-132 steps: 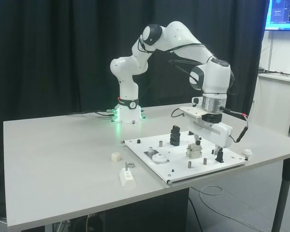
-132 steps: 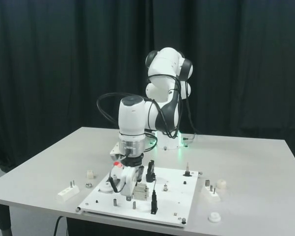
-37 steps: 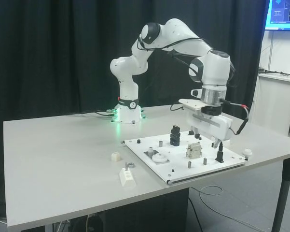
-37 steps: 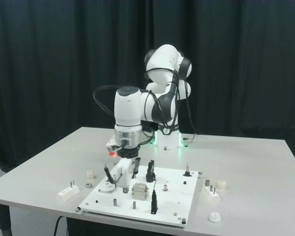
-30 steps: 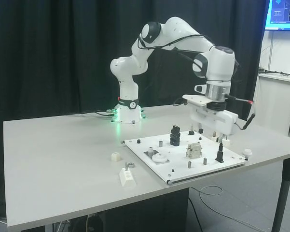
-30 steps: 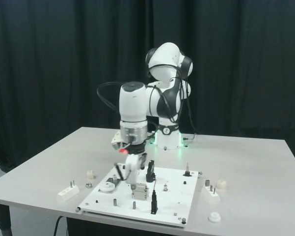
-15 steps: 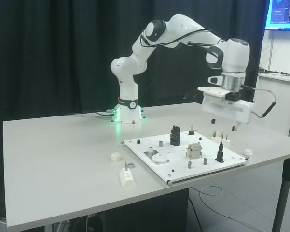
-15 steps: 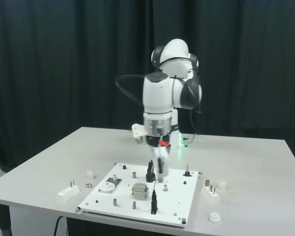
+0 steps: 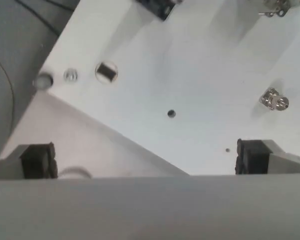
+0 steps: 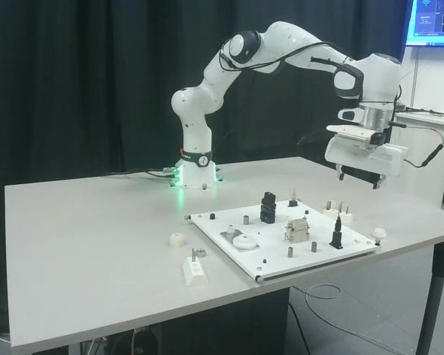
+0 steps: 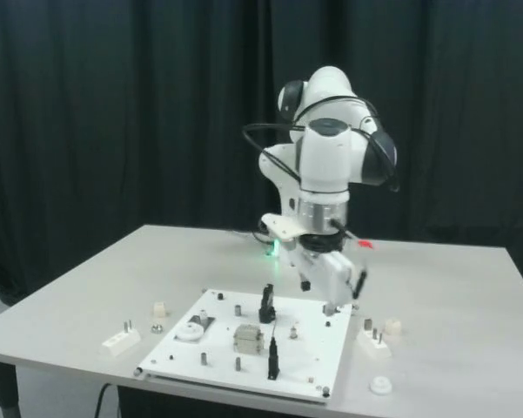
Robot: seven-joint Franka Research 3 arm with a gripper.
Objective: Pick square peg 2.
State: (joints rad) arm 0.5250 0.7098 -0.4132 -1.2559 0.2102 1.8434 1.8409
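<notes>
Several small grey pegs stand in a white holder [image 10: 332, 212] [image 11: 372, 338] just off the white board's [image 10: 277, 260] [image 11: 322, 350] far right edge; I cannot tell which one is square peg 2. My gripper [image 10: 359, 180] [image 11: 331, 292] hangs in the air above that edge of the board, well clear of the pegs. In the wrist view the gripper [image 9: 145, 158] is open, its black fingertips [image 9: 37, 160] wide apart with nothing between them. Below them lie a corner of the board [image 9: 140, 75] and a square hole [image 9: 106, 72].
On the board stand a black connector [image 10: 267, 207] [image 11: 265, 305], a grey block connector [image 10: 297, 231] [image 11: 246, 338], a white disc [image 10: 244, 241] [image 11: 190, 330] and a black upright plug [image 10: 336, 237] [image 11: 272, 357]. A white block [image 10: 194, 271] and a small white cube [image 10: 176, 239] lie left of it, a white cap [image 10: 379, 233] [image 11: 380, 384] right.
The arm has swung from low over the board's middle, beside the grey block connector, up and across to the board's far right side. Nothing is carried.
</notes>
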